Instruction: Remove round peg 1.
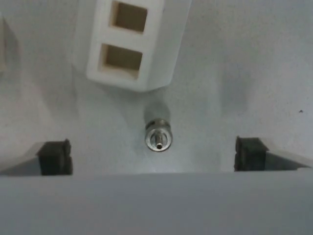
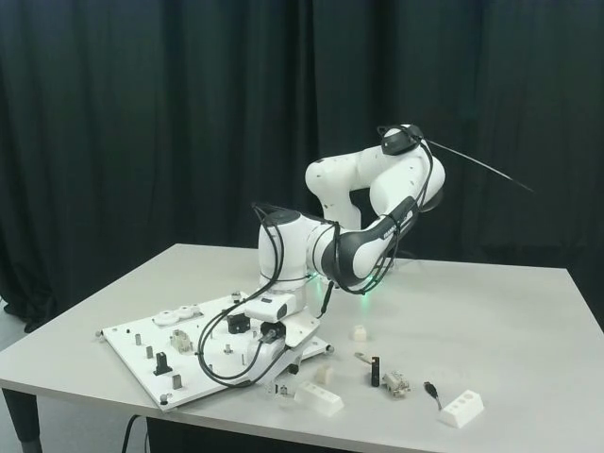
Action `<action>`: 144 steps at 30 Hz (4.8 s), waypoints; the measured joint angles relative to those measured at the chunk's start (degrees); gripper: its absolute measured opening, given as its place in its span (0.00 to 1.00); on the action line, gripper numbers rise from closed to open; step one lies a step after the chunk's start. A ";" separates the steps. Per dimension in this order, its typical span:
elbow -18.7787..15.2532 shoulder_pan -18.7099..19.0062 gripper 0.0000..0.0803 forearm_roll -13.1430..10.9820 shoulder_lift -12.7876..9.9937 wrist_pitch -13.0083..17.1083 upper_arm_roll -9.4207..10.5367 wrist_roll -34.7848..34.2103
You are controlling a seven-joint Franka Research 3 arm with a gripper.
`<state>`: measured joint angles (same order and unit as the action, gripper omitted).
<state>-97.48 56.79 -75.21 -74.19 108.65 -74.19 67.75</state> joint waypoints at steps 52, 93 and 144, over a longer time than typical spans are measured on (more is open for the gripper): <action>0.33 -0.04 1.00 4.16 0.40 0.49 -3.84 -20.05; -5.86 -4.66 1.00 0.87 0.24 -7.10 -5.74 -32.97; -11.55 -1.22 1.00 -4.27 -0.10 1.67 -3.17 -30.55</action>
<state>-109.03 55.57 -79.48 -74.29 110.32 -77.37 37.20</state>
